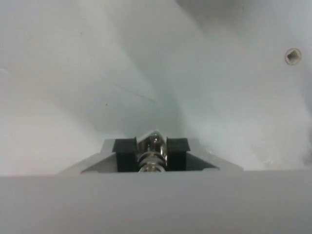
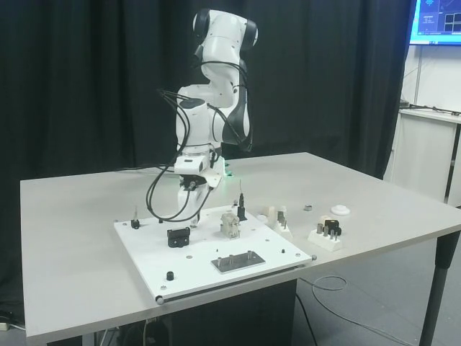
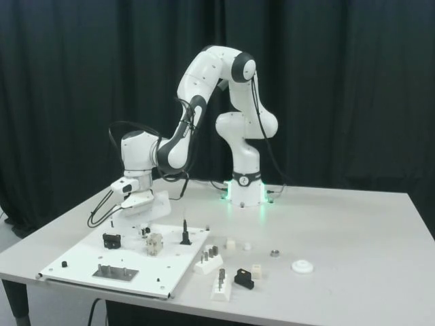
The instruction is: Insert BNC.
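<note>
I find the gripper (image 1: 152, 155) closed on the BNC (image 1: 152, 152): in the wrist view the black pads (image 1: 125, 155) press on both sides of the metal connector. The gripper (image 2: 193, 184) hangs above the white board (image 2: 144, 245), over the board's rear edge, the one toward the arm's base, and clear of its surface. Below it in the wrist view I see only bare board and one small hole (image 1: 292, 56).

On the board I note a black block (image 3: 111, 240) near the rear edge, a small fixture (image 3: 154, 242) toward the middle, a black upright post (image 3: 184, 234) beside it, and a grey plate (image 3: 115, 272) near the front edge. I cannot tell which of these takes the connector.

A cable (image 2: 162, 193) loops down from the wrist. Several small white holders (image 3: 208, 263) stand on the bench (image 3: 353, 244) off the board's side edge.
</note>
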Available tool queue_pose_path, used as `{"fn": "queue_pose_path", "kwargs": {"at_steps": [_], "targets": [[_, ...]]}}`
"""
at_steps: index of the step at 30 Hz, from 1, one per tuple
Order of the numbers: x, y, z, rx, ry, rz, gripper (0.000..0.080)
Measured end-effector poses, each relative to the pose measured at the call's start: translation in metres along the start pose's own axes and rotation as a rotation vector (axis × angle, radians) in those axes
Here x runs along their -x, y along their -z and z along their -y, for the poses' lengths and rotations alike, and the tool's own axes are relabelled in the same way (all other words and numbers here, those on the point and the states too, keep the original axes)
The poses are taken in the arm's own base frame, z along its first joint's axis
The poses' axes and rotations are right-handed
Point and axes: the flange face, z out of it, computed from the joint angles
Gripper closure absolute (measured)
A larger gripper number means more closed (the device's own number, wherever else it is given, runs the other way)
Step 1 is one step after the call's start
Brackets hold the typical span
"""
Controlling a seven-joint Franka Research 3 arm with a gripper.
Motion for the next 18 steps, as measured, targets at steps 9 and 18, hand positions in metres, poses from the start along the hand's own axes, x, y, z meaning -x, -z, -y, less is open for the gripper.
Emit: {"fn": "queue_pose_path", "kwargs": {"at_steps": [9, 18], "targets": [[0.0, 0.0001, -0.0001, -0.002, 0.038, 0.001, 0.0677], [0.0001, 0.0001, 0.0, -0.003, 0.091, 0.002, 0.0677]]}}
